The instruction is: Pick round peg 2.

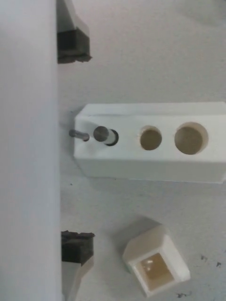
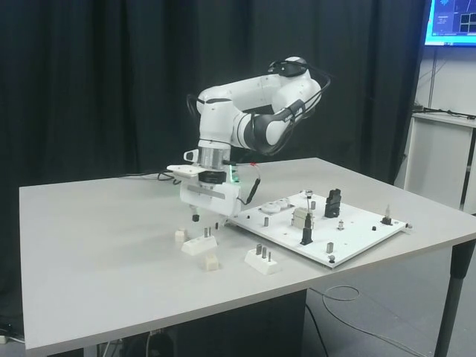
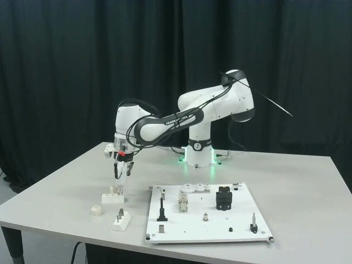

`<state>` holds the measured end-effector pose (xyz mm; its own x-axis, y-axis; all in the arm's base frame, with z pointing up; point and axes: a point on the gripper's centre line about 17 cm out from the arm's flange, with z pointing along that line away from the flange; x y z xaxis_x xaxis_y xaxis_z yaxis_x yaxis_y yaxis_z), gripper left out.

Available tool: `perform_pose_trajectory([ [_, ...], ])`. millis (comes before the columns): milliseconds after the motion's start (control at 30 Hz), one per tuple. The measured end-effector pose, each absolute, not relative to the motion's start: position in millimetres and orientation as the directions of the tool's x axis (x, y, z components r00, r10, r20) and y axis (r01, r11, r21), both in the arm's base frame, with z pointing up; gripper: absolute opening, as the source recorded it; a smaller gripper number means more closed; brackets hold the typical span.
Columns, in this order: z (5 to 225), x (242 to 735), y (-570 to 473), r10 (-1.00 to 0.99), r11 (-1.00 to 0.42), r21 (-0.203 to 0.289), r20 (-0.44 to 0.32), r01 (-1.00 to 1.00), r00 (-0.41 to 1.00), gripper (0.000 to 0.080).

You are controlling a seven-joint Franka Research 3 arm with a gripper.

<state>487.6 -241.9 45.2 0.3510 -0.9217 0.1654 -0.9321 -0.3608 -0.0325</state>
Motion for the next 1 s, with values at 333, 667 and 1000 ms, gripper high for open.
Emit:
perform_pose_trajectory([
  [333,43,492,-249,-0.92,-0.356,-0.039,0.19,-0.934,0.343,0.08],
  [667,37,491,-252,-0.915,-0.359,-0.028,0.207,-0.933,0.346,0.08],
  [1000,31,491,-253,-0.909,-0.368,-0.015,0.217,-0.93,0.356,0.0704],
])
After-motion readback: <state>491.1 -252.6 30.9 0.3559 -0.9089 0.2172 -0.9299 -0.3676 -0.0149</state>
